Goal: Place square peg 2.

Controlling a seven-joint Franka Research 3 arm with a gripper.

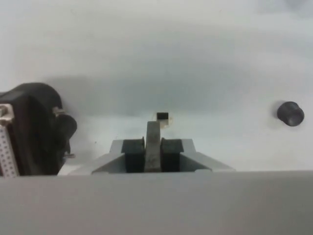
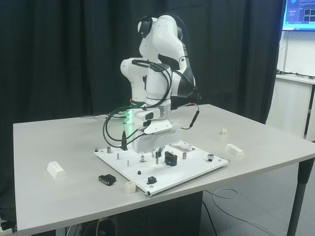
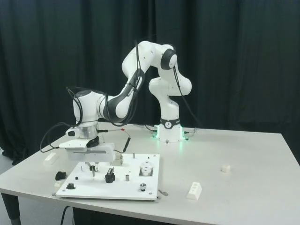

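Insertion step in hand, by the look of it: gripper [image 1: 152,147] clamped on square peg 2 [image 1: 153,142], a slim grey bar held upright between the black pads [image 1: 133,155], low over the white board [image 2: 194,173] on the grey desk [image 2: 59,142]. In the wrist view, a small dark square hole [image 1: 162,116] just past the peg's tip, at about one o'clock from it and near but not under it; whether the tip already touches the board cannot be told. Next move, as a judgement: a short sideways correction to bring the peg's end square over the hole, faces aligned with the hole's edges, then a straight, gentle descent; any twist or offset likely to jam a square section on the rim. From the second room view, gripper at about nine o'clock on the board, with the white arm [image 3: 140,65] reaching out from its base at the desk's far side. Near the peg, a black connector block [image 1: 34,129] at nine o'clock in the wrist view, close enough to mind during the correction, and a black round knob [image 1: 290,113] well apart at three o'clock. As for containers: none proper in sight; only the board's sockets, the target hole dark and seemingly unfilled, other pins and fixtures standing in their own seats, too small to name. Loose white blocks [image 2: 234,150] on the desk, apart from the board.
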